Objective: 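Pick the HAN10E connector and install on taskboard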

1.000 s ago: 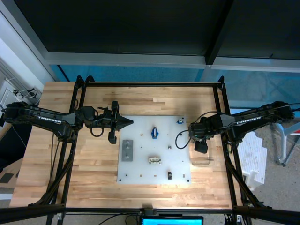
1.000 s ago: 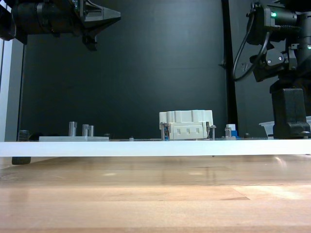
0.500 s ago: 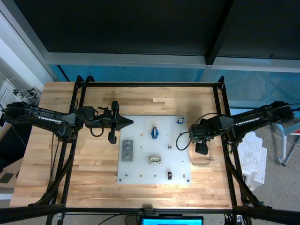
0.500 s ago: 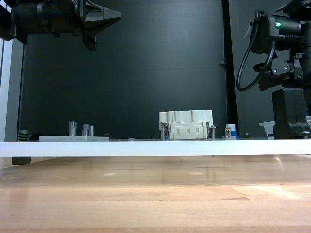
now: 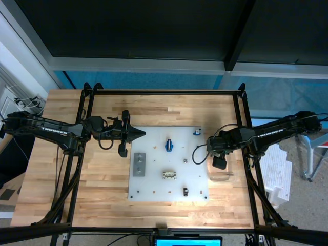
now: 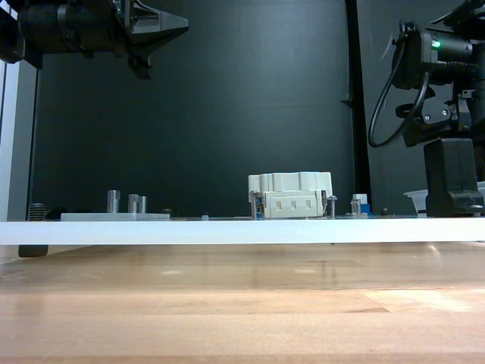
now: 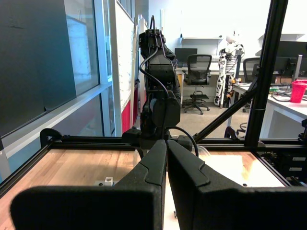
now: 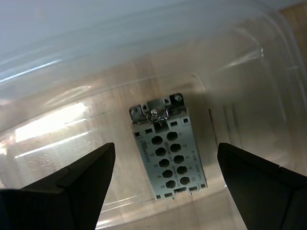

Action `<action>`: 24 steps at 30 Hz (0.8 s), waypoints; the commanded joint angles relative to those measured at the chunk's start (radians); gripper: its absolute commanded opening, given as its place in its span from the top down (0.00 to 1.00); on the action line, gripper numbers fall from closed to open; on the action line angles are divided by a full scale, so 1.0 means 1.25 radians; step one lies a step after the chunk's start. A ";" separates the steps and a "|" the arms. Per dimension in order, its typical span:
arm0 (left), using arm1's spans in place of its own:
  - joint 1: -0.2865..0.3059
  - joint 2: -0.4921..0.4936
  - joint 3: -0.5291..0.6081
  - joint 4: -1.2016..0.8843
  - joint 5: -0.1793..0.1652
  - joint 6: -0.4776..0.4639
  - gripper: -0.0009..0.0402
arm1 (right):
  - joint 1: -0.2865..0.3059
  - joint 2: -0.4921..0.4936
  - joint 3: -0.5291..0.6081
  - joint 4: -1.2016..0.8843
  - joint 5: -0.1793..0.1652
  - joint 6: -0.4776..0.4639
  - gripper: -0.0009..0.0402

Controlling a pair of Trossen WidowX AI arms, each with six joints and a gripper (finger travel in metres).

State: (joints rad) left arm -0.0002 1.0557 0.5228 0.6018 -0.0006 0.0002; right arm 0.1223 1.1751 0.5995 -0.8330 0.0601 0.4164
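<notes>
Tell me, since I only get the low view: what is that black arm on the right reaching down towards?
Observer: The right gripper hangs over a clear plastic tray beside the taskboard. The HAN10E connector lies inside it.
Operator: Has it got hold of that yet?
Observer: No. The right wrist view shows the jaws open, one on each side of the connector and not touching it. It lies flat on the tray floor, pin holes up.
Operator: And the other arm?
Observer: The left gripper is held over the taskboard's far left corner, its jaws shut on nothing.
</notes>
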 commanded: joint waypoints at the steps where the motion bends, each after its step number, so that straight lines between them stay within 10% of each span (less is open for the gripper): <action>1: 0.000 0.000 0.000 0.000 0.000 0.000 0.98 | 0.000 0.000 -0.006 0.005 0.003 0.006 0.25; 24: 0.000 0.000 0.000 0.000 0.000 0.000 0.98 | 0.000 0.000 -0.033 0.034 0.026 0.023 0.45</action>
State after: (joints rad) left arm -0.0002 1.0557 0.5228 0.6018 -0.0002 0.0002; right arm 0.1223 1.1744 0.5579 -0.7902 0.0937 0.4465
